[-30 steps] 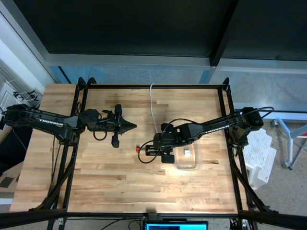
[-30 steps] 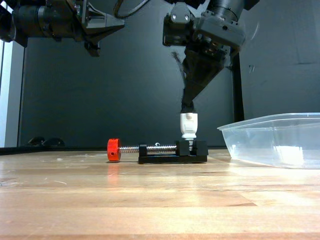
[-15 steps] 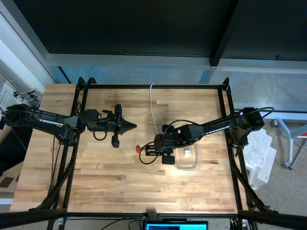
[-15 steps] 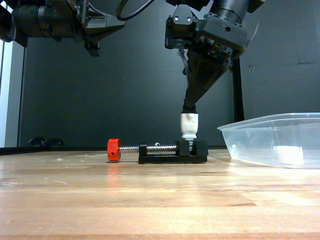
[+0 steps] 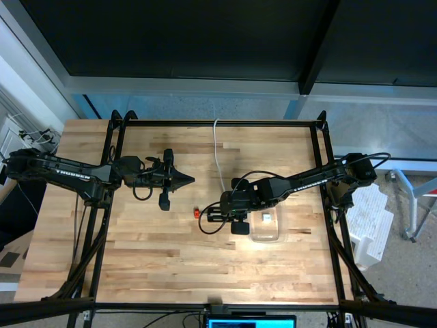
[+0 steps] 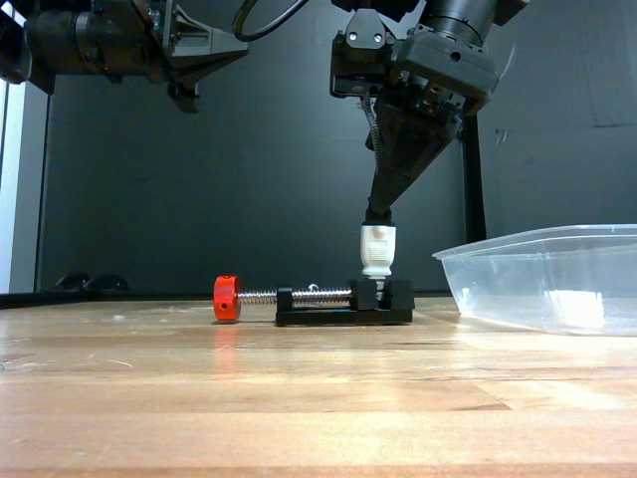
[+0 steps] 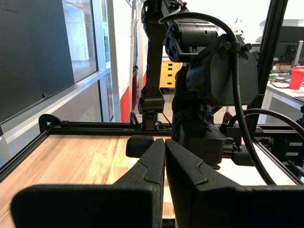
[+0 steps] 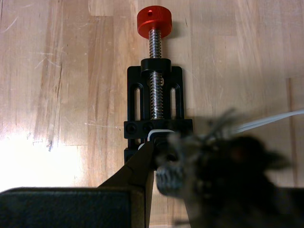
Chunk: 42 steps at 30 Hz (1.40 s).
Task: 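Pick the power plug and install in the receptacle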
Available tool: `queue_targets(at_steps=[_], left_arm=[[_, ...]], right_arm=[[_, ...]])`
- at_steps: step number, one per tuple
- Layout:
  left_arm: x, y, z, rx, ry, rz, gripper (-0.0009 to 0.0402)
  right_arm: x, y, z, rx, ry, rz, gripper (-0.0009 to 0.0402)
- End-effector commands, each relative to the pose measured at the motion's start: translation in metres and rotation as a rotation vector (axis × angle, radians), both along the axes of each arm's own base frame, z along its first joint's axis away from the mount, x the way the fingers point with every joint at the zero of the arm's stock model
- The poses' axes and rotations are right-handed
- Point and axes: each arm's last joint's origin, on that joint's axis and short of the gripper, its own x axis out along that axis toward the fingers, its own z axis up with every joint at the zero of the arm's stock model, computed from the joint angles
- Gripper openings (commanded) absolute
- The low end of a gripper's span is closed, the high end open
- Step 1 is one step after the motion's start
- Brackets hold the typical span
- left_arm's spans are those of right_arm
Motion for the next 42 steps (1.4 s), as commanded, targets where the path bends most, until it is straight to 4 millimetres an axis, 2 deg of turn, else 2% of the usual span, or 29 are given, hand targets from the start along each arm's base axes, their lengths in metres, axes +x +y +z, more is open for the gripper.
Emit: queue_targets(at_steps=[1,8,16,21,25,28,36,39,42], left_arm=[[0.0,0.0,0.0,0.0,0.0,0.0,0.0],[0.0,0.0,0.0,0.0,0.0,0.0,0.0],[0.0,0.0,0.0,0.0,0.0,0.0,0.0],[0.0,0.0,0.0,0.0,0.0,0.0,0.0],[0.0,0.0,0.0,0.0,0.0,0.0,0.0],[0.0,0.0,0.0,0.0,0.0,0.0,0.0],[0.0,0.0,0.0,0.0,0.001,0.0,0.0],[0.0,0.0,0.0,0.0,0.0,0.0,0.0],[0.0,0.0,0.0,0.0,0.0,0.0,0.0]], right_arm=[[0.001,0.0,0.006,-0.001,-0.02,-0.002,0.0057],[0.003,0.0,0.013,0.001,-0.033,-0.002,0.0096],[0.001,0.0,0.018,0.003,-0.041,-0.003,0.0159],[-0.006,-0.001,0.026,0.005,-0.036,-0.005,0.0189],[-0.014,-0.003,0.037,0.005,-0.037,-0.006,0.0197],[-0.017,-0.003,0.044,0.009,-0.057,-0.005,0.0196],[-0.02,-0.004,0.049,0.008,-0.072,-0.001,0.0189],[-0.025,-0.005,0.057,0.011,-0.1,0.011,0.0153],[-0.031,-0.007,0.067,0.008,-0.148,0.03,0.0094]])
